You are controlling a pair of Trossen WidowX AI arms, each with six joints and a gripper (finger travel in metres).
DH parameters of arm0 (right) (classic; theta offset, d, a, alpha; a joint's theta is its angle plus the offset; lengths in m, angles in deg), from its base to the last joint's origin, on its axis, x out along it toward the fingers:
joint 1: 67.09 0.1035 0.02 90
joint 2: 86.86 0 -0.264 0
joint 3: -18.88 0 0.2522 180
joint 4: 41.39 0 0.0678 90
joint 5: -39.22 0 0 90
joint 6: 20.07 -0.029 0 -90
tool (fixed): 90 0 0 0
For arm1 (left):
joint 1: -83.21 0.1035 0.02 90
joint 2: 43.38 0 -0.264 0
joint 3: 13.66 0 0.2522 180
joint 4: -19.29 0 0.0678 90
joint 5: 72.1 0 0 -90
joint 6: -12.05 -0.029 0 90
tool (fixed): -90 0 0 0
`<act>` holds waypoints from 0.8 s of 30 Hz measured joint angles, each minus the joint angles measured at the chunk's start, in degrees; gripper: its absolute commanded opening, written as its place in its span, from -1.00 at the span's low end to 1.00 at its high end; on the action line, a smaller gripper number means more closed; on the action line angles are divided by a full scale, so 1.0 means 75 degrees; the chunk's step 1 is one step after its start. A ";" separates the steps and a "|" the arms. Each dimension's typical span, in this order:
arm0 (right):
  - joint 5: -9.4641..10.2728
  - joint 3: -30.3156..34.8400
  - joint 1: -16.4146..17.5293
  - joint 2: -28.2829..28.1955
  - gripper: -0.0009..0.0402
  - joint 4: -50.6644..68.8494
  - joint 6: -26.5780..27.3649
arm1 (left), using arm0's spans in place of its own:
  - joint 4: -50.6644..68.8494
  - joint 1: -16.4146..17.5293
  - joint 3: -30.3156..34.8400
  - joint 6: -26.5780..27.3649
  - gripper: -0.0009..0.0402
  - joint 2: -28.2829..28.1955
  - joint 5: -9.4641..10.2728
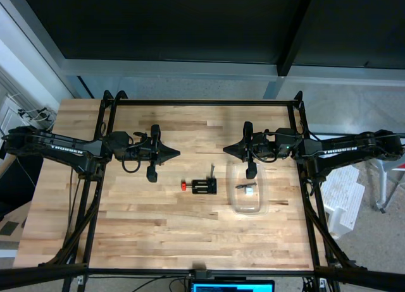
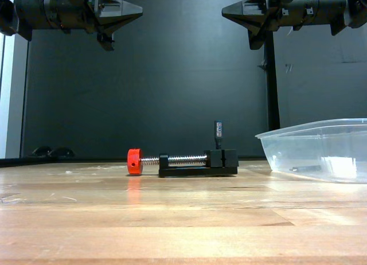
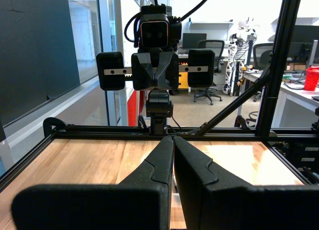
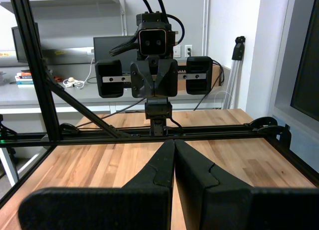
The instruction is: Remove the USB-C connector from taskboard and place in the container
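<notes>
The taskboard (image 1: 204, 186) is a small black fixture with a red-orange knob (image 2: 134, 161), lying mid-table. A thin upright pin (image 2: 218, 133) rises from its right end. To its right stands the clear container (image 1: 248, 203). Inside it a slim dark piece, the USB-C connector (image 1: 242, 186), lies flat on the floor (image 2: 305, 168) beside a small white cube (image 1: 250, 191). My left gripper (image 1: 177, 154) hangs shut and empty, high above the table behind and left of the taskboard. My right gripper (image 1: 226, 150) is shut and empty too, high up behind the container, tip facing the left one.
A black frame rail (image 1: 202, 103) runs along the table's far edge, with side rails at left and right. Bare wood (image 1: 158, 235) stretches in front of the taskboard and the container. Each wrist view looks straight at the opposite arm (image 3: 155, 70) (image 4: 153, 75).
</notes>
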 measured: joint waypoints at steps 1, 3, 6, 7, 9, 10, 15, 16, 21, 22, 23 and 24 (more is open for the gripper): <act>0.0000 0.0000 0.0000 0.0000 -0.96 0.0000 0.0000 | 0.0000 0.0000 0.0000 0.0000 -0.96 0.0000 0.0000; 0.0000 0.0000 0.0000 0.0000 -0.96 0.0003 0.0000 | 0.0000 0.0000 0.0000 0.0003 -0.96 0.0000 0.0003; 0.0000 0.0000 0.0000 0.0000 -0.96 0.0047 0.0003 | 0.0000 0.0000 0.0003 0.0003 -0.96 0.0000 0.0003; 0.0000 0.0000 0.0000 0.0000 -0.96 0.0052 0.0003 | 0.0000 0.0000 0.0000 0.0000 -0.96 0.0000 0.0003; 0.0000 0.0000 0.0000 0.0000 -0.96 0.0055 0.0006 | 0.0000 0.0000 0.0000 0.0003 -0.96 0.0000 0.0000; 0.0000 0.0000 0.0000 0.0000 -0.96 0.0061 0.0003 | 0.0000 0.0000 0.0000 0.0003 -0.96 0.0000 0.0000; 0.0000 0.0000 0.0000 0.0000 -0.96 0.0061 0.0006 | 0.0000 0.0000 0.0003 0.0003 -0.96 0.0000 0.0000; 0.0000 0.0000 0.0000 0.0000 -0.96 0.0061 0.0006 | 0.0000 0.0000 0.0003 0.0000 -0.96 0.0000 0.0000; 0.0000 0.0000 0.0000 0.0000 -0.96 0.0064 0.0009 | 0.0000 0.0000 0.0003 0.0000 -0.96 0.0000 0.0000; 0.0000 0.0000 0.0000 0.0000 -0.96 0.0064 0.0009 | 0.0000 0.0000 0.0000 0.0000 -0.96 0.0000 0.0000; 0.0000 0.0000 0.0000 0.0000 -0.96 0.0064 0.0009 | 0.0000 0.0000 0.0000 0.0003 -0.96 0.0000 0.0000; 0.0000 0.0000 0.0000 0.0000 -0.96 0.0064 0.0009 | 0.0000 0.0000 0.0000 0.0000 -0.96 0.0000 0.0000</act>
